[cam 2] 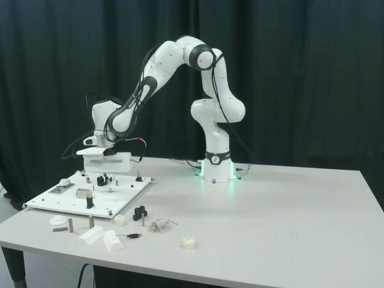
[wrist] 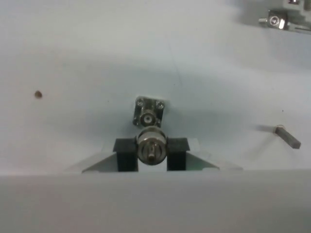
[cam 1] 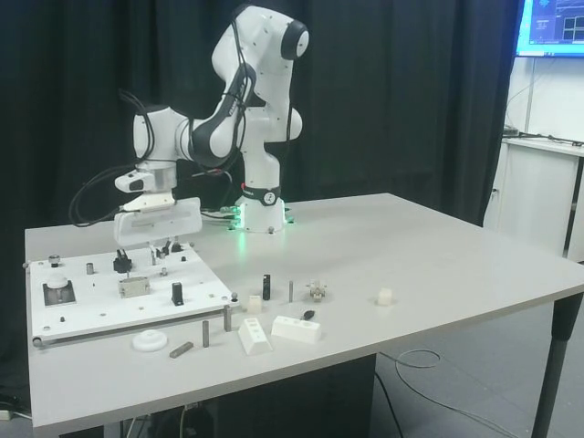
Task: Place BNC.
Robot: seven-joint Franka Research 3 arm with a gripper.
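BNC plug [wrist: 151, 147] sits clamped in my jaws just above its flanged socket [wrist: 148, 114] in my wrist view, while both room views put me over the white board [cam 1: 196, 294], so I'd descend straight, keeping axes aligned.

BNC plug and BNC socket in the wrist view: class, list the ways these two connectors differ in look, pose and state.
The BNC plug is held between the black fingers of the gripper; the BNC socket is touched by neither finger. The plug has a plain round body, while the socket sits on a square flange with corner screws. The plug hangs above the white board; the socket is fixed to it. Both are metal and lie nearly in line.
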